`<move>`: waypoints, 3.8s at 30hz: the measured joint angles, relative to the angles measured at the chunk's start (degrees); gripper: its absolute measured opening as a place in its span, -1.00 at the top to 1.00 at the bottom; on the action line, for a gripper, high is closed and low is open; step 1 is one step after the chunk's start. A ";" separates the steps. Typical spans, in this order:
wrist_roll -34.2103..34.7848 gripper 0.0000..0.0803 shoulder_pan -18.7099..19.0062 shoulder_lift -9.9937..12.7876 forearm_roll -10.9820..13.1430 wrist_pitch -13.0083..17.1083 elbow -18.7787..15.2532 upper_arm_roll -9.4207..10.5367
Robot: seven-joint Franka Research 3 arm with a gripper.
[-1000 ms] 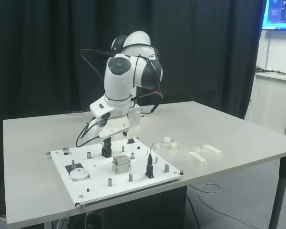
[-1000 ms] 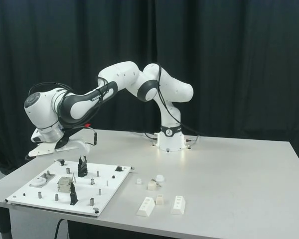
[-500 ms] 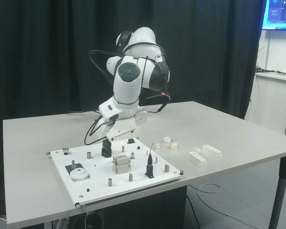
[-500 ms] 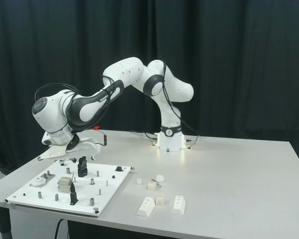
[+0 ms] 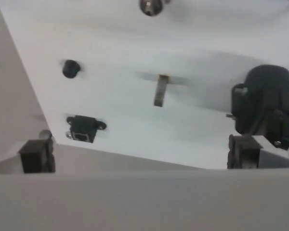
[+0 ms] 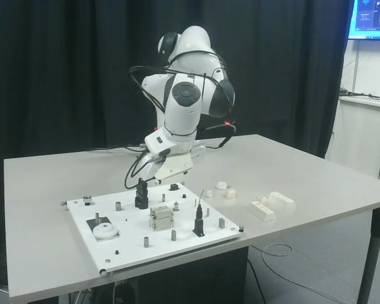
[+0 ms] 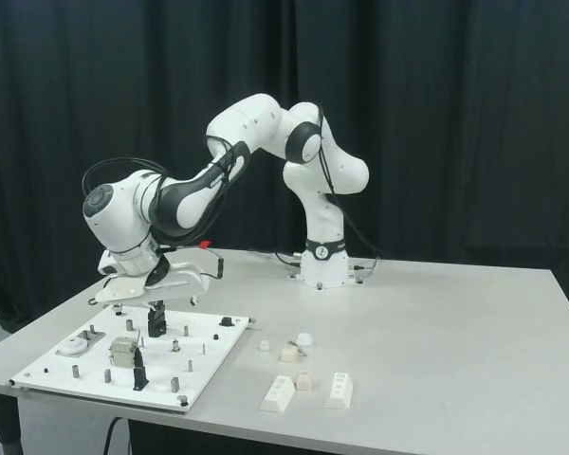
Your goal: Pick small gear.
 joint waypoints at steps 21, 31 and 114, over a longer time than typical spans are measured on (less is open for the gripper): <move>11.96 -0.99 6.08 -11.78 -0.16 14.77 -19.78 0.89; 16.85 -0.99 9.39 -17.47 -0.16 23.64 -29.81 1.02; 43.08 -0.99 23.29 -30.38 3.82 68.53 -66.77 1.07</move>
